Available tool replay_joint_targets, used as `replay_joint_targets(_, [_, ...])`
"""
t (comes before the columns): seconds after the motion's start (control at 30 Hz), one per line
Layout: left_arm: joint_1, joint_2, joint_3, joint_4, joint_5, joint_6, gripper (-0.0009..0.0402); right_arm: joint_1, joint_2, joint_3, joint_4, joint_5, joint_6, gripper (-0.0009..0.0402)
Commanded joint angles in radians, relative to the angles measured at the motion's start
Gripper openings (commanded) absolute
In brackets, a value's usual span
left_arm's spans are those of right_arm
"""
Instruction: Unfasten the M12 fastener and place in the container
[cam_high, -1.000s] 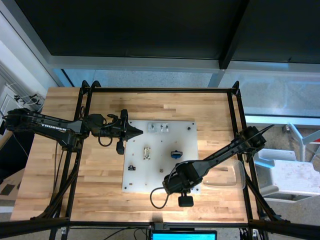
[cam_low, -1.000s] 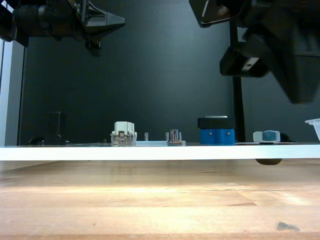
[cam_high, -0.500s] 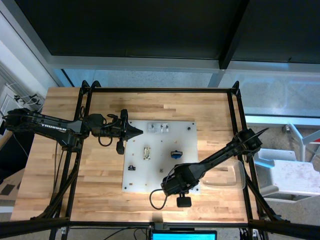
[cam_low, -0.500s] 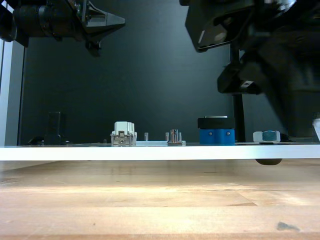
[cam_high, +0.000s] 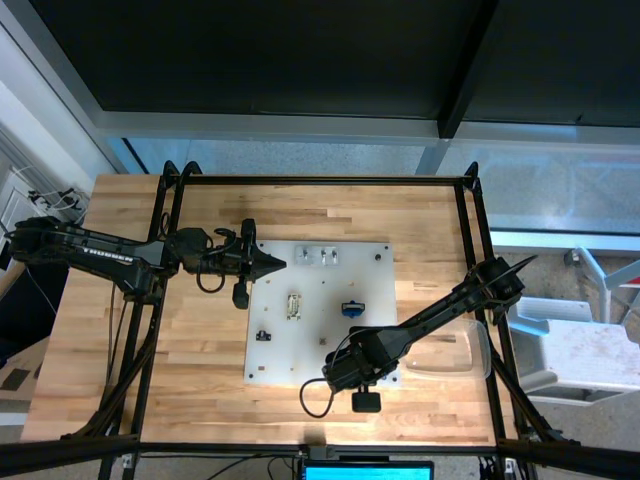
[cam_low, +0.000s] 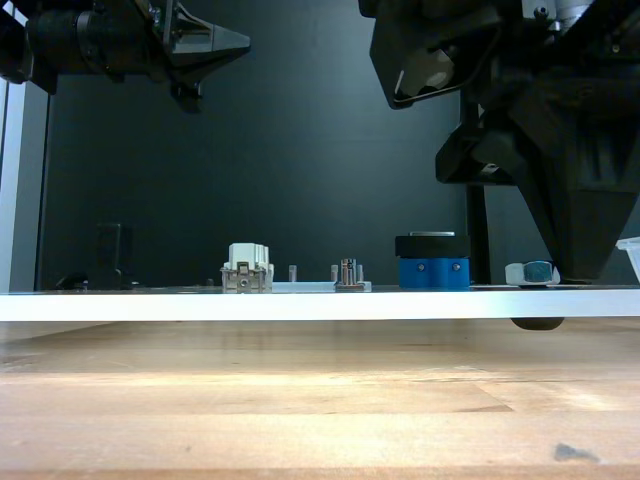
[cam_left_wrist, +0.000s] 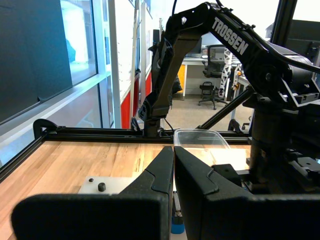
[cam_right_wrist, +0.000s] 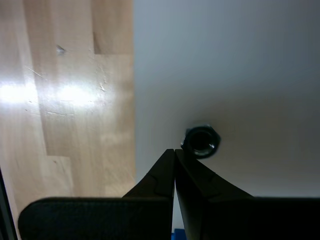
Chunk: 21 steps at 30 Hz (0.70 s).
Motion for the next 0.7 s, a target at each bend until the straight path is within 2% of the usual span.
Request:
replay_joint_targets(0.03, [0.0, 0.0, 0.0, 0.0, 0.0, 0.0, 0.0, 0.002, -0.014, 0.01, -0.095, 0.261, 0.127, 0.0])
replay_joint_targets(0.07, [0.0, 0.0, 0.0, 0.0, 0.0, 0.0, 0.0, 0.002, -0.021, 0.015, -0.12, 0.302, 0.154, 0.0])
replay_joint_targets(0.1, [0.0, 0.0, 0.0, 0.0, 0.0, 0.0, 0.0, 0.002, -0.024, 0.018, -0.127, 0.312, 0.158, 0.0])
replay_joint_targets(0.23, [0.0, 0.0, 0.0, 0.0, 0.0, 0.0, 0.0, 0.001, -0.037, 0.018, -0.129, 0.29, 0.151, 0.0])
replay_joint_targets(0.33, [0.0, 0.0, 0.0, 0.001, 0.0, 0.0, 0.0, 0.001, -0.039, 0.018, -0.128, 0.257, 0.15, 0.0])
replay_joint_targets(0.5, [0.0, 0.0, 0.0, 0.0, 0.0, 0.0, 0.0, 0.002, -0.04, 0.018, -0.127, 0.244, 0.15, 0.0])
replay_joint_targets(0.6, [0.0, -0.001, 0.0, 0.001, 0.0, 0.0, 0.0, 0.003, -0.044, 0.018, -0.099, 0.207, 0.149, 0.0])
replay_joint_targets(0.63, [0.0, 0.0, 0.0, 0.0, 0.0, 0.0, 0.0, 0.003, -0.045, 0.018, -0.084, 0.186, 0.147, 0.0])
replay_joint_targets(0.7, [0.0, 0.0, 0.0, 0.0, 0.0, 0.0, 0.0, 0.003, -0.045, 0.018, -0.057, 0.122, 0.138, 0.0])
